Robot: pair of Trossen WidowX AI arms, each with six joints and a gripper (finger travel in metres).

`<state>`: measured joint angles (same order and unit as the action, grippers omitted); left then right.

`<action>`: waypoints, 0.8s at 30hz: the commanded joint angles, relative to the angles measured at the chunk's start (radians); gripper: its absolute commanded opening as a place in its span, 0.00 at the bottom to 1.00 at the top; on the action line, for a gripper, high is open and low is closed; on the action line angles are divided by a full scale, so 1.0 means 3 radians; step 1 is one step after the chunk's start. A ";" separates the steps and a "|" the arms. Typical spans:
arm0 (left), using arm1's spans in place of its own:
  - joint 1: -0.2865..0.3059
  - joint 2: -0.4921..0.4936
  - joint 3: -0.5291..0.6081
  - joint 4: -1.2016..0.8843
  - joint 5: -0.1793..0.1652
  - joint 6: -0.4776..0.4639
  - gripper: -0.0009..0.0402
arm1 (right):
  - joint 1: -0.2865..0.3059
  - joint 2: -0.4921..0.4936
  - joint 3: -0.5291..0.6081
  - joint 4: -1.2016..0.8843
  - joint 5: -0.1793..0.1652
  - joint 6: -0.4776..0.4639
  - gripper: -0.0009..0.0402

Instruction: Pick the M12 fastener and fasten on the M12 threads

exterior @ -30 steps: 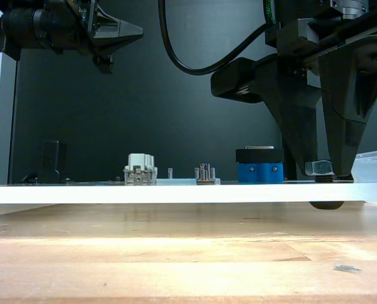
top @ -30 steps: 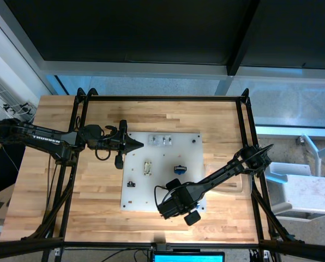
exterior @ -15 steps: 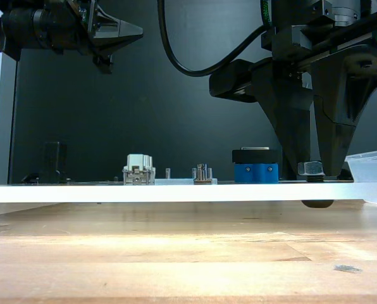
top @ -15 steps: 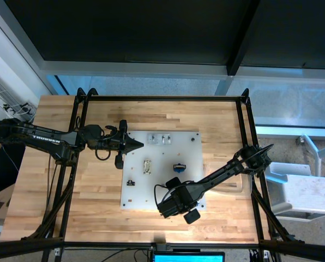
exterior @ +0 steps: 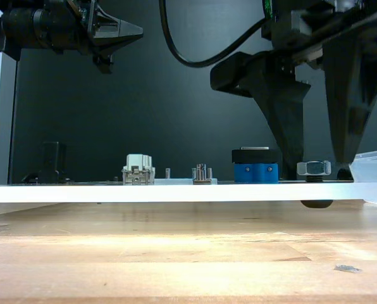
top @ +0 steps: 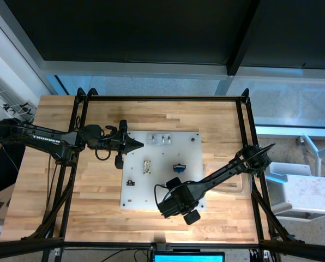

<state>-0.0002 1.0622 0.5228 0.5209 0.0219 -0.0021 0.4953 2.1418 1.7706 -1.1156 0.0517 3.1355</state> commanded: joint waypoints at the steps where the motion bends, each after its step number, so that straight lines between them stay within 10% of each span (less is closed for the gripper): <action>1: 0.0000 0.0000 0.0000 0.0001 0.0000 0.0001 0.02 | 0.0006 -0.0074 0.0003 -0.0011 -0.0011 -0.0003 0.42; 6: 0.0001 0.0000 0.0000 0.0001 0.0000 0.0001 0.02 | 0.0009 -0.0240 0.0003 -0.0010 -0.0013 -0.0118 0.42; 16: 0.0000 0.0000 0.0000 0.0001 0.0000 0.0001 0.02 | 0.0006 -0.0427 0.0003 -0.0184 0.0003 -0.1935 0.42; 24: 0.0001 0.0000 0.0000 0.0001 0.0000 0.0001 0.02 | -0.0003 -0.0427 0.0001 -0.0244 0.0004 -0.2566 0.42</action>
<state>-0.0002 1.0622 0.5228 0.5209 0.0216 -0.0021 0.4934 2.0129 1.7710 -1.1820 0.0525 2.4092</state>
